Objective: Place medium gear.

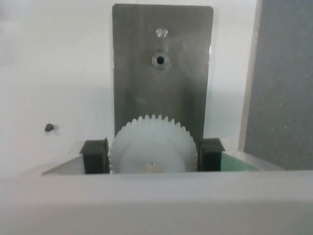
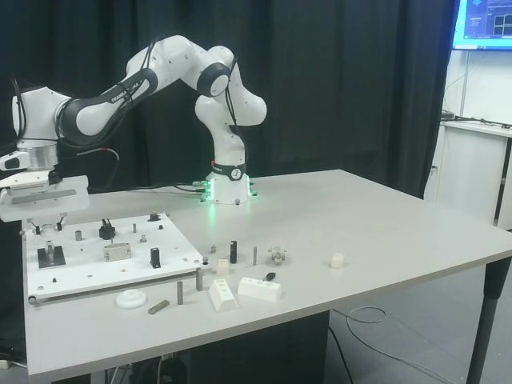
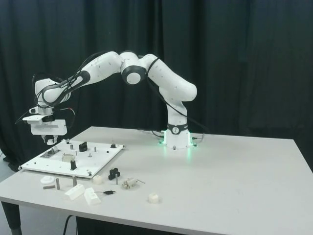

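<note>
- One white gear (image 1: 152, 146) pinched between the gripper's (image 1: 152, 155) two black fingers (image 1: 95, 155), over one grey plate (image 1: 161, 83).
- Plate has two holes, I think.
- One white board (image 2: 104, 256) below.

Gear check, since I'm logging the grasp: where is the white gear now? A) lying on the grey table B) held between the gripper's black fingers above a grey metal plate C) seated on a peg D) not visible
B: in the wrist view the white gear sits clamped between the gripper's black fingers, over the grey metal plate.
</note>
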Tool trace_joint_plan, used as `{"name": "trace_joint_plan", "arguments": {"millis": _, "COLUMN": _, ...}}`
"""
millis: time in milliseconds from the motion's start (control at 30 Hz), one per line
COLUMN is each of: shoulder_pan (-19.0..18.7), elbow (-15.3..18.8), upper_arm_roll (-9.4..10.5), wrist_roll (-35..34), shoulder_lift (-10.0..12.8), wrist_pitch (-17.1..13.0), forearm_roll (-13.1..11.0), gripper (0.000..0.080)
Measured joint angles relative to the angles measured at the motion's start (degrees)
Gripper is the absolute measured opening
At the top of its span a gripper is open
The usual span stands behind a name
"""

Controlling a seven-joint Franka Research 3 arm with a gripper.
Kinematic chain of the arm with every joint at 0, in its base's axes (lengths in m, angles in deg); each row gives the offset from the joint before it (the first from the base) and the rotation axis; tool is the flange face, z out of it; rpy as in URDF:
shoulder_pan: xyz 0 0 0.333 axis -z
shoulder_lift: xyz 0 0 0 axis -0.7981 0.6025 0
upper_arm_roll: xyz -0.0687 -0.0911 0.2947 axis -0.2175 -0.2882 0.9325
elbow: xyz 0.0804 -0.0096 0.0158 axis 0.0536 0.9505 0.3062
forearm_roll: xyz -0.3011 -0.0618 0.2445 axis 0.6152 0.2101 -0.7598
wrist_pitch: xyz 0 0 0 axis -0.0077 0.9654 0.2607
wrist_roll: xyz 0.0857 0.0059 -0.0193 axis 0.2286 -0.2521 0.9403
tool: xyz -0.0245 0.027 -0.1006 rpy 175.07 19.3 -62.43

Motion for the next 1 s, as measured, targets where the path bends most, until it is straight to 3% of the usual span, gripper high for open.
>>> {"name": "trace_joint_plan", "arguments": {"millis": 400, "shoulder_pan": -0.7, "elbow": -1.0, "upper_arm_roll": 0.23, "wrist_roll": -1.3, "shoulder_lift": -0.4, "wrist_pitch": 1.1, "forearm_roll": -1.0, "gripper": 0.0392}}
{"name": "trace_joint_plan", "arguments": {"millis": 1000, "shoulder_pan": -4.4, "elbow": -3.5, "upper_arm_roll": 1.22, "wrist_roll": -3.9, "shoulder_lift": -0.7, "wrist_pitch": 1.4, "forearm_roll": -5.5, "gripper": 0.0392}}
